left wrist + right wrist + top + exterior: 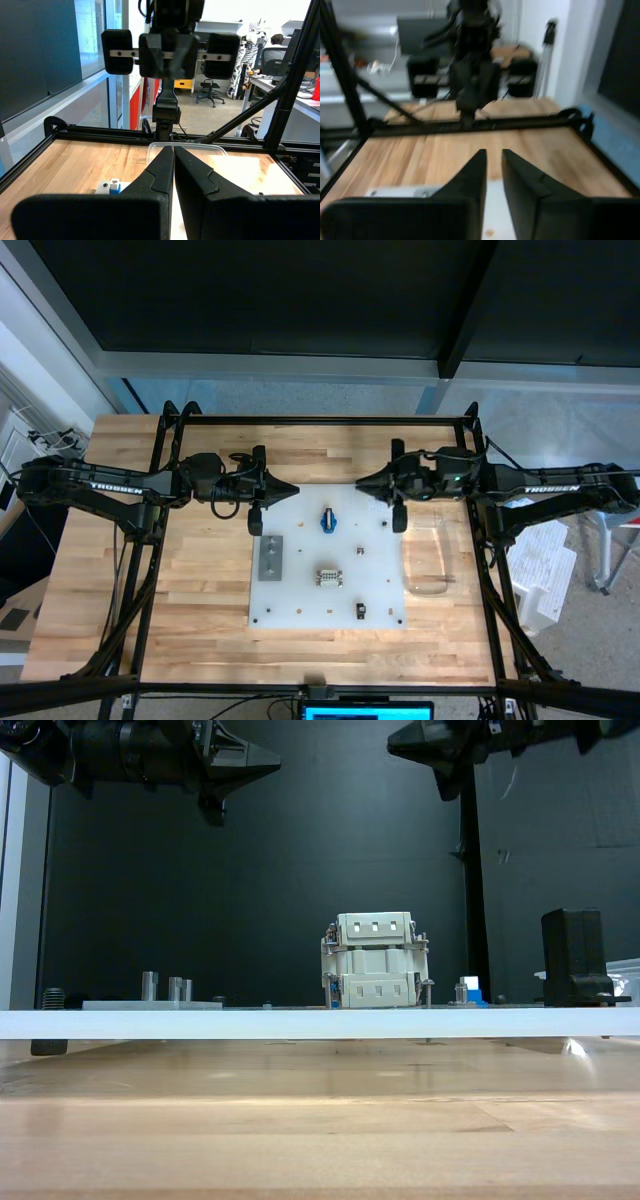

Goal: Pick the HAN10E connector and install on the hub

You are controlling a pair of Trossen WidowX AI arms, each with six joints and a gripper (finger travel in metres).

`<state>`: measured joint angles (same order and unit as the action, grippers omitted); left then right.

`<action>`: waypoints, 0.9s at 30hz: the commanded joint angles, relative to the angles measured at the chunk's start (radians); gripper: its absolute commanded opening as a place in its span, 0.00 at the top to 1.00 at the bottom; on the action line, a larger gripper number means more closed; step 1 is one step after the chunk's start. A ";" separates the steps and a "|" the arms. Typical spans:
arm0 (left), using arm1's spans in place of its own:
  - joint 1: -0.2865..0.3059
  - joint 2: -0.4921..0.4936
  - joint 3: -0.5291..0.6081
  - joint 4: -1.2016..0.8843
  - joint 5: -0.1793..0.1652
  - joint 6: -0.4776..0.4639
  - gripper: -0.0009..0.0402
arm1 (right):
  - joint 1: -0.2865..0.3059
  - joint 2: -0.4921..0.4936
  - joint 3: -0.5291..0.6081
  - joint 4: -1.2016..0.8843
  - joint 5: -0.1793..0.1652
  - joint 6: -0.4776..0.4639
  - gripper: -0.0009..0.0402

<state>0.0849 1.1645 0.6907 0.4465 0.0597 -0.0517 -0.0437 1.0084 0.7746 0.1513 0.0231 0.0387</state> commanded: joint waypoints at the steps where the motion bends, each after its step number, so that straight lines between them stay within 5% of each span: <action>1: 0.000 0.000 0.000 0.000 0.000 0.000 0.98 | -0.004 -0.028 -0.076 0.126 0.001 -0.003 0.98; 9: 0.000 0.000 0.000 0.000 0.000 0.000 0.98 | -0.001 -0.049 -0.166 0.214 -0.026 -0.002 0.98; 27: 0.000 0.000 0.000 0.000 0.000 0.000 0.98 | 0.011 -0.048 -0.183 0.214 -0.024 0.002 0.98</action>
<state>0.0849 1.1648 0.6910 0.4465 0.0597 -0.0513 -0.0330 0.9592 0.5953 0.3630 -0.0017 0.0330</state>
